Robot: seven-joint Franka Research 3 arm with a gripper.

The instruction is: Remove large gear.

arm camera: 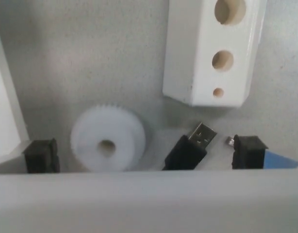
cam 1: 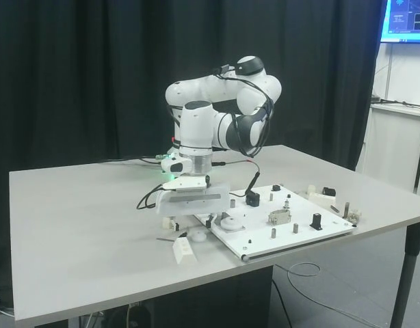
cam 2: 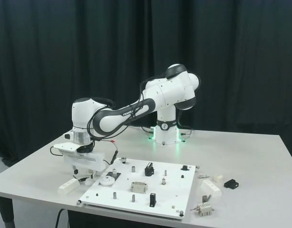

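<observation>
Between your two black fingertips (arm camera: pixel 41 156), which stand wide apart and hold nothing, the gripper (arm camera: pixel 144 156) has the white large gear (arm camera: pixel 108 139) lying flat on the grey table (arm camera: pixel 91 58) just inside one pad, with a black USB plug (arm camera: pixel 189 147) nearer the other. Beyond them sits a white drilled block (arm camera: pixel 212 48). You should judge the gear light, stiff and somewhat slick; pinch it across the toothed rim, centred on its bore.

Arm (cam 2: pixel 136 107) stretched low, claw (arm camera: pixel 144 155) pointing down, fingers (arm camera: pixel 41 156) spread wide.
</observation>
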